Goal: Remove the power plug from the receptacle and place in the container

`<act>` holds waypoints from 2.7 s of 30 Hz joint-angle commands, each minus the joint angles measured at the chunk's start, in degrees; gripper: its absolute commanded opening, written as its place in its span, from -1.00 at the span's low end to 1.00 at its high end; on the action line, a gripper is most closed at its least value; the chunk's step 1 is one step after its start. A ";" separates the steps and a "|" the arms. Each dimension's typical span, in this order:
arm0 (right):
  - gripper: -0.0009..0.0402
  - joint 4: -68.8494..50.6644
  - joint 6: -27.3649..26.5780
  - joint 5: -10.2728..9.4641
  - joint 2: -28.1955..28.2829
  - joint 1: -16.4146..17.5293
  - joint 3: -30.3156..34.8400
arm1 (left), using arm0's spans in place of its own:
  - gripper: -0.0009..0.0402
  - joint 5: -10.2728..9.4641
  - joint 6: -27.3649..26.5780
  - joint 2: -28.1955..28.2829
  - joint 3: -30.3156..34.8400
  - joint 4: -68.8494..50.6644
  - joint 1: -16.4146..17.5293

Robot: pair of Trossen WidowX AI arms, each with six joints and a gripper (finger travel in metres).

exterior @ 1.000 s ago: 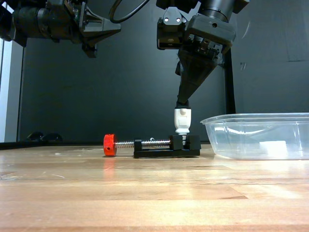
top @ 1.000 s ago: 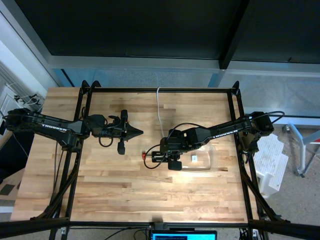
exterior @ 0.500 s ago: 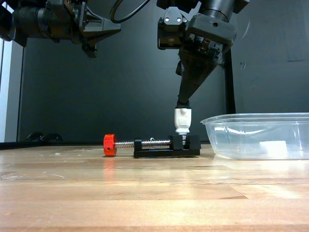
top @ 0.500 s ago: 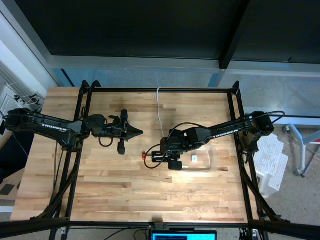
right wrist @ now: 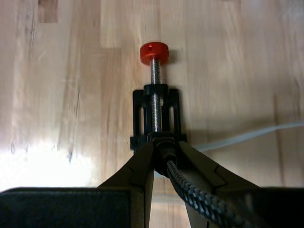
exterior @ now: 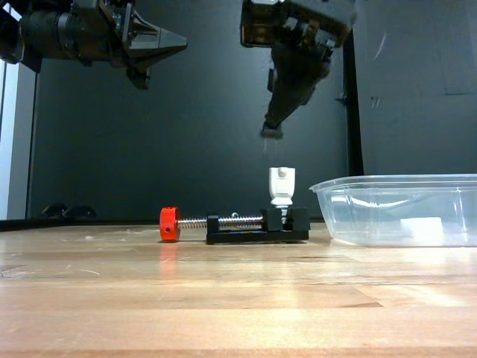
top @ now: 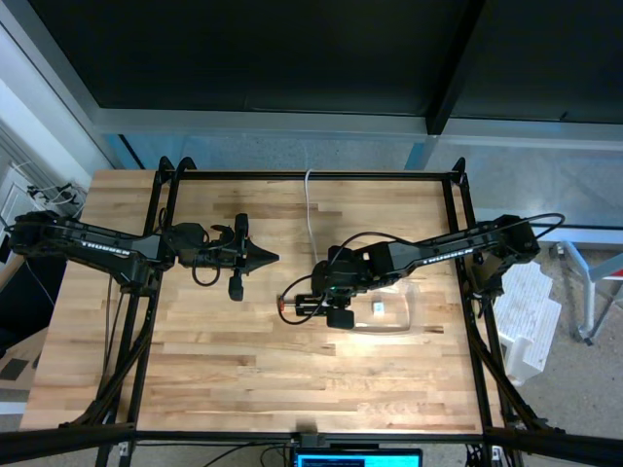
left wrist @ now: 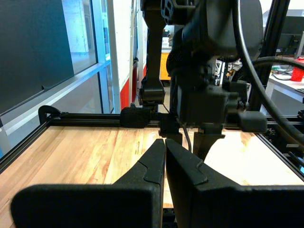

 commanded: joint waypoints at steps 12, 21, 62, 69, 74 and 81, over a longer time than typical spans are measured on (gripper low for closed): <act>-0.96 -3.17 0.57 -0.24 -2.29 0.26 -0.50 | -0.96 0.00 0.00 0.02 0.00 0.02 0.00; -0.96 -3.17 3.56 -0.13 -6.56 2.19 -4.33 | -0.96 0.00 0.00 -0.02 0.00 0.02 0.00; -0.61 -1.46 17.07 0.28 -27.34 9.53 -31.87 | -0.96 0.00 0.00 0.02 0.00 -0.02 0.00; -0.34 -1.60 17.09 0.28 -27.34 9.68 -31.89 | -0.96 0.00 0.00 0.02 0.00 -0.02 0.00; -0.25 -1.60 17.33 0.28 -27.34 9.73 -31.89 | -0.96 0.00 0.00 0.02 0.00 0.00 0.00; -0.24 -1.60 17.35 0.28 -27.34 9.73 -31.89 | -0.96 0.02 0.00 0.02 0.00 -0.02 0.00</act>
